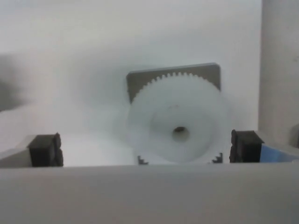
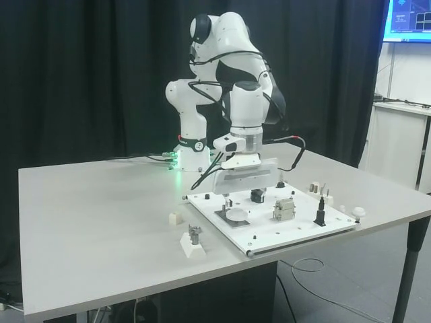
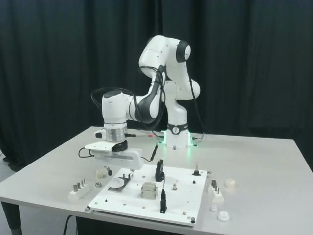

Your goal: Insert large gear.

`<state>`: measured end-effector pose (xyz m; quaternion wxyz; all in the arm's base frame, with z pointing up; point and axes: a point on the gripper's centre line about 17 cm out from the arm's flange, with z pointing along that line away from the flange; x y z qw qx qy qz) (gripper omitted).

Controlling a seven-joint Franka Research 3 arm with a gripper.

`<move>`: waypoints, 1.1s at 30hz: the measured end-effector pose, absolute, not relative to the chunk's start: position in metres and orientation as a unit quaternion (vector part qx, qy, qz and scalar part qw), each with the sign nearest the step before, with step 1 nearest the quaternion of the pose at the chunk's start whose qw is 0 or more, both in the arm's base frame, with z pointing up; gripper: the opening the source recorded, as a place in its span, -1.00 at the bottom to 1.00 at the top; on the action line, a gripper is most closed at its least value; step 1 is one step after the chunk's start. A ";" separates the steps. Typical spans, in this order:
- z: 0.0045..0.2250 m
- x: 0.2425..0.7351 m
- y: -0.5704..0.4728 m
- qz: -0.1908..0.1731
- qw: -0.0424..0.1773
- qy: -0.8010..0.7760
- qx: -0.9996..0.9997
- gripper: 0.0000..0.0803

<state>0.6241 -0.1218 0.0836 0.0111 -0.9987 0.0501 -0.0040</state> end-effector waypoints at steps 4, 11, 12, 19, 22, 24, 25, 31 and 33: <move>0.083 0.625 -0.116 -0.003 0.011 0.051 -0.999 0.99; 0.083 0.626 -0.109 -0.003 0.011 0.050 -0.999 0.99; 0.083 0.626 -0.108 -0.003 0.011 0.050 -0.999 0.99; 0.082 0.626 -0.107 -0.003 0.010 0.048 -0.999 0.99; 0.080 0.626 -0.107 -0.003 0.009 0.048 -0.999 0.99; 0.079 0.626 -0.108 -0.003 0.008 0.048 -0.999 0.99; 0.078 0.626 -0.108 -0.003 0.008 0.048 -0.999 0.99; 0.070 0.627 -0.109 -0.003 0.005 0.048 -0.999 0.99; 0.069 0.626 -0.109 -0.003 0.004 0.048 -0.999 0.99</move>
